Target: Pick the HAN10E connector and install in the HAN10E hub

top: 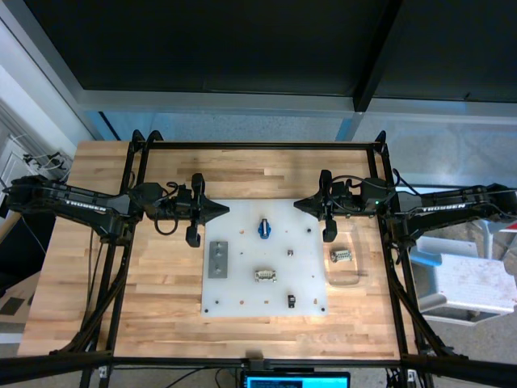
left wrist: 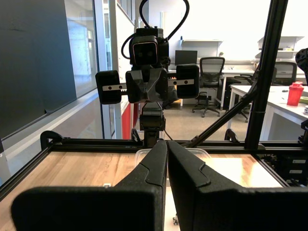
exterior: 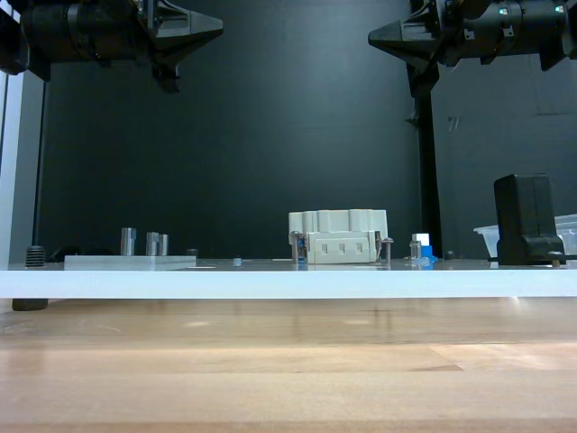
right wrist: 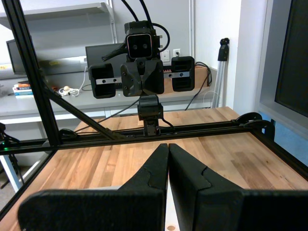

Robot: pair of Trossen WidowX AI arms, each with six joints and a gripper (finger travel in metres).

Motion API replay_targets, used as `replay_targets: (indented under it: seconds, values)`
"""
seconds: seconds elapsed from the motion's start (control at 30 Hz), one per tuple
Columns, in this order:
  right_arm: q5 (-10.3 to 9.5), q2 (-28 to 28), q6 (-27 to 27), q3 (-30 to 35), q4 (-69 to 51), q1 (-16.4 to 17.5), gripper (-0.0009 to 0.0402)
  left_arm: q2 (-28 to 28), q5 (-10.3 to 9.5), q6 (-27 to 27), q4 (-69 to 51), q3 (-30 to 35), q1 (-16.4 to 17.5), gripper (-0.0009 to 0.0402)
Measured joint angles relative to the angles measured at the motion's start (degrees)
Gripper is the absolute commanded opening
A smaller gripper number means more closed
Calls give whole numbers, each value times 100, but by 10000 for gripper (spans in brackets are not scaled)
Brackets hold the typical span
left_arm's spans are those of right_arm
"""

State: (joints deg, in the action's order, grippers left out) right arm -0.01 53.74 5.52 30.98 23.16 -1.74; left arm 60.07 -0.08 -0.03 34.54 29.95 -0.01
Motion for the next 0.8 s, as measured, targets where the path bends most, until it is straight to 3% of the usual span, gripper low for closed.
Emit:
replay_targets:
  seconds: [0.17, 0.8]
  values:
    - [-107, 0, -138, 0, 22, -4, 0, 0, 2, 0, -2, 0, 0, 0]
    - [-125, -2, -133, 114, -393, -4, 0, 0, 2, -2, 0, -2, 0, 0]
